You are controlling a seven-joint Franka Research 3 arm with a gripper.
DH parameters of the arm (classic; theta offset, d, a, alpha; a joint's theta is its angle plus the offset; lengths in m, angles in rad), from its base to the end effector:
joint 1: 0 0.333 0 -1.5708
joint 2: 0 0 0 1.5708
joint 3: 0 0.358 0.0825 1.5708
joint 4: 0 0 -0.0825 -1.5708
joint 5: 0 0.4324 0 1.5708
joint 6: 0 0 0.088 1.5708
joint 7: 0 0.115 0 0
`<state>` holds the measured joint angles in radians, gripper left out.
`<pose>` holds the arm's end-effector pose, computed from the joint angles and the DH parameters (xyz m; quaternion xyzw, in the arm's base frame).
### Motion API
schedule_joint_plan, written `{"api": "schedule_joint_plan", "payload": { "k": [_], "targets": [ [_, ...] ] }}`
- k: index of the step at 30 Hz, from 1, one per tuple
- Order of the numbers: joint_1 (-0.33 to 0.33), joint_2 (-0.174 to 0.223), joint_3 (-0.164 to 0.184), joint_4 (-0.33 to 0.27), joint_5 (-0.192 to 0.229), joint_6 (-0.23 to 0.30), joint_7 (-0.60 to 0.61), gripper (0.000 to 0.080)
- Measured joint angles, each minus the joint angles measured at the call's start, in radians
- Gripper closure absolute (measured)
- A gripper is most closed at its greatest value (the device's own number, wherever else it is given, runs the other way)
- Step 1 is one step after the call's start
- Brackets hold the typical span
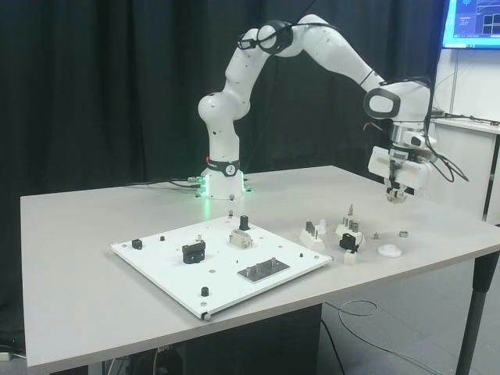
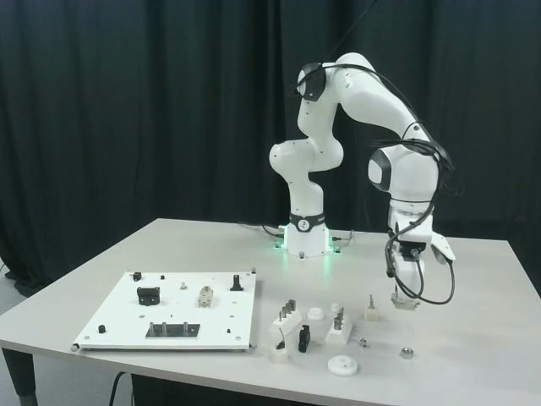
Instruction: Place waterproof.
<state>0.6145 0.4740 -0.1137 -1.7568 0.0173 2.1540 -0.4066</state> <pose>0.6174 0.3466 0.2944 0.8980 0.4381 -0.0359 0.0208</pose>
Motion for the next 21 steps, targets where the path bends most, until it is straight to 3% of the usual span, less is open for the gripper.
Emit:
{"api": "schedule_joint_plan", "payload": {
  "k": [9,21],
  "targets": [
    [0.029,0.004,0.0,0.0,-0.061,-0.012,0.086,0.0599],
    [0.073,0.005,0.0,0.017,-0.182,-0.078,0.198,0.0599]
  ]
}}
